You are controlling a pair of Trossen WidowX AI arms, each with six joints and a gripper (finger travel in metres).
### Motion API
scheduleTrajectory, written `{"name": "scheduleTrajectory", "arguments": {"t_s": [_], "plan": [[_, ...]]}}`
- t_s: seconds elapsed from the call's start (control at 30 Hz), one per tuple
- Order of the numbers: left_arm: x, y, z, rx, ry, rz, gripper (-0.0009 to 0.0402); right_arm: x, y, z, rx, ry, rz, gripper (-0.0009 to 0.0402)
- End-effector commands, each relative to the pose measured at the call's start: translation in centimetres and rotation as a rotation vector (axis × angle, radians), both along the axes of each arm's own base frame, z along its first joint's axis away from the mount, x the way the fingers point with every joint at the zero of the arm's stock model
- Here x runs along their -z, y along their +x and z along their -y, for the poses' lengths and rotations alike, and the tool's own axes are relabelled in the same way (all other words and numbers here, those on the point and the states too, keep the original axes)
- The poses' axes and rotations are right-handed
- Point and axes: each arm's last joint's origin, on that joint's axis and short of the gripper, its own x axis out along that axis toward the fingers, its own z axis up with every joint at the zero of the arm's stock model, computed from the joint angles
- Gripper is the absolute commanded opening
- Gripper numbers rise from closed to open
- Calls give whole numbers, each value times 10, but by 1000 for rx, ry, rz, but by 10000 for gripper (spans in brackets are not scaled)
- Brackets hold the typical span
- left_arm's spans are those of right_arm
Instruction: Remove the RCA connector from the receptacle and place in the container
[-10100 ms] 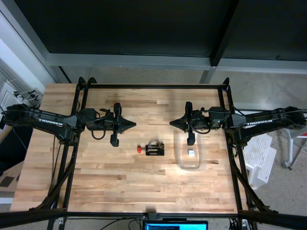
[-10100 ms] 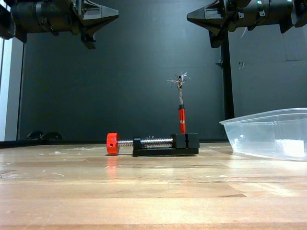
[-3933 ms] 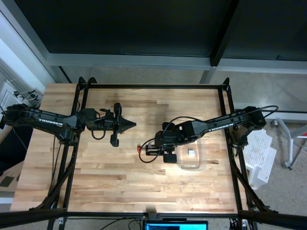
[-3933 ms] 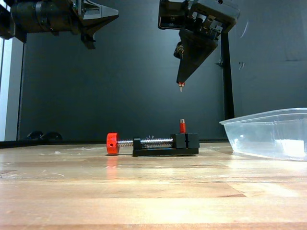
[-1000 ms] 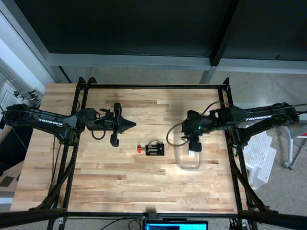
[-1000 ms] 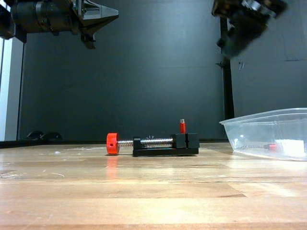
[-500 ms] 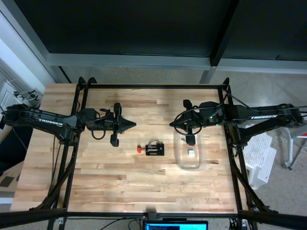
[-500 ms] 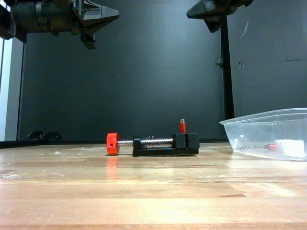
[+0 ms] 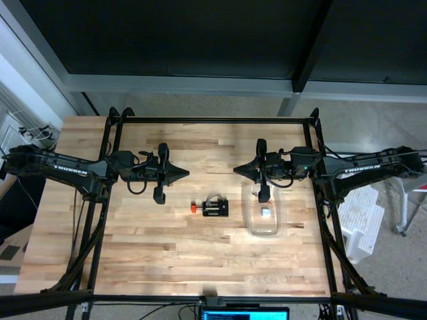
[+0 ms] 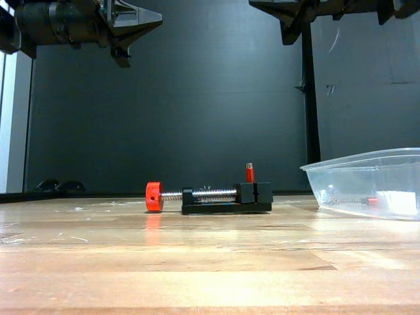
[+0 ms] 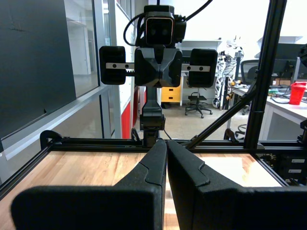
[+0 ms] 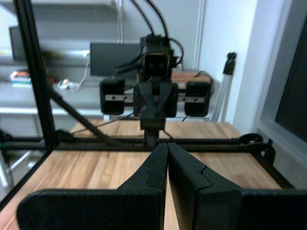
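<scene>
The receptacle [image 9: 212,207] is a small black vise block with a red knob [image 10: 153,196] and a red stub [image 10: 249,172], mid-table. The RCA connector [image 10: 354,200], a thin springy lead with a red end, lies flat inside the clear container [image 9: 265,227] [image 10: 367,177]. My right gripper [image 9: 235,171] [image 10: 252,5] hovers high, shut and empty, back-left of the container, pointing left. My left gripper [image 9: 187,173] [image 10: 159,21] hangs high and shut, back-left of the receptacle. Both wrist views show closed fingertips: left gripper [image 11: 166,141], right gripper [image 12: 168,143].
A black frame rail [image 9: 213,121] borders the wooden table at the back and sides. A white label [image 9: 265,212] sits in the container. Each wrist view faces the opposite arm: the right arm [image 11: 159,52] and the left arm [image 12: 154,91].
The right arm has lifted from above the container and levelled out, its gripper now pointing left at height. The connector stays lying in the container. The left arm has not moved.
</scene>
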Motion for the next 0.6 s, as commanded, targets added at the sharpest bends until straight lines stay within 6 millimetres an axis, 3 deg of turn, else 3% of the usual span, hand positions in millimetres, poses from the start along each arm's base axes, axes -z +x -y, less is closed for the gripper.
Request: {"name": "scheduleTrajectory", "arguments": {"t_s": [0.03, 0.23, 0.6], "plan": [[0, 0, 0, 0, 0, 0, 0, 7, -3, 0, 8, 12, 9, 0], [0, 0, 0, 0, 0, 0, 0, 22, -5, 1, 7, 17, -31, 0], [0, 0, 0, 0, 0, 0, 0, 31, -7, 8, 9, 16, -2, 0]]}}
